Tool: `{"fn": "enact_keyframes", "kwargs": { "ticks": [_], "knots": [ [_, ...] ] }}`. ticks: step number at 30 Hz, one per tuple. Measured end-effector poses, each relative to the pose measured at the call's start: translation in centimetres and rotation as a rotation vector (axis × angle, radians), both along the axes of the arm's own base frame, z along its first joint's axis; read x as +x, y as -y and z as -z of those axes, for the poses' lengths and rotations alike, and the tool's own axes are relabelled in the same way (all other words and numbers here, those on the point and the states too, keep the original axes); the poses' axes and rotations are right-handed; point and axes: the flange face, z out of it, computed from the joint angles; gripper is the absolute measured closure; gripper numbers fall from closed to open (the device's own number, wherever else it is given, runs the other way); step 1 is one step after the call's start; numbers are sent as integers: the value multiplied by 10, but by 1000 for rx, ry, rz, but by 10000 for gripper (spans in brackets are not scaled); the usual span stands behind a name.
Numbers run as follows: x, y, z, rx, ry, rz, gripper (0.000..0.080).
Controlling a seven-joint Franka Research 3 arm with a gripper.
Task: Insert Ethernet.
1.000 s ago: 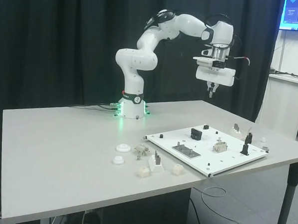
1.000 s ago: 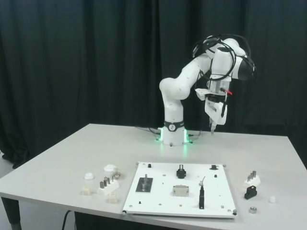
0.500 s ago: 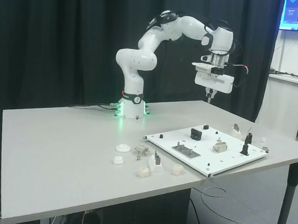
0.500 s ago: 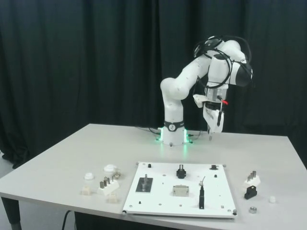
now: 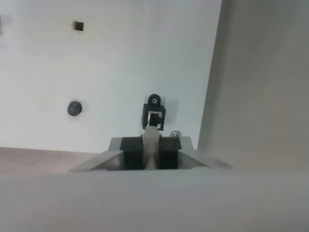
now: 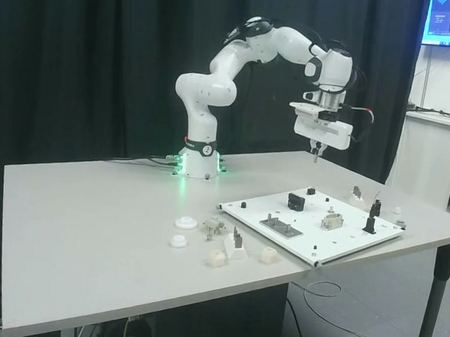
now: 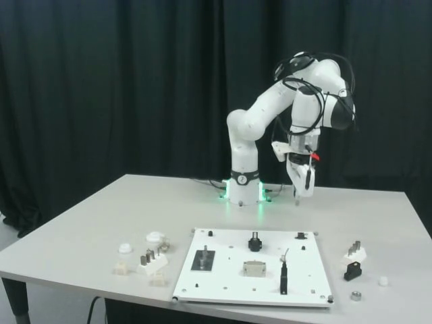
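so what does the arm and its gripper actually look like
The arm is white, built of rounded, glossy segments with black bands at the joints. Black cables loop loosely around the wrist end. Its round base is bolted to the grey table and ringed with green light. The gripper has a boxy white body; the wrist view shows black pads.

Probably a robotics lab — black curtains (image 7: 135, 88), a grey table (image 6: 95, 207), a white arm (image 7: 270, 111) bolted on.
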Motion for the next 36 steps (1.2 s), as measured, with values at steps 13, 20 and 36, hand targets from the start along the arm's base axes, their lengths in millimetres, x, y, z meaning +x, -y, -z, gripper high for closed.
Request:
{"fn": "enact_keyframes", "kwargs": {
  "ticks": [13,20,36],
  "knots": [
    [-4,-8,25,0,-31,-8,737],
    [-5,-10,36,-4,-36,-11,737],
    [-5,-10,56,-2,-23,0,738]
  ]
}}
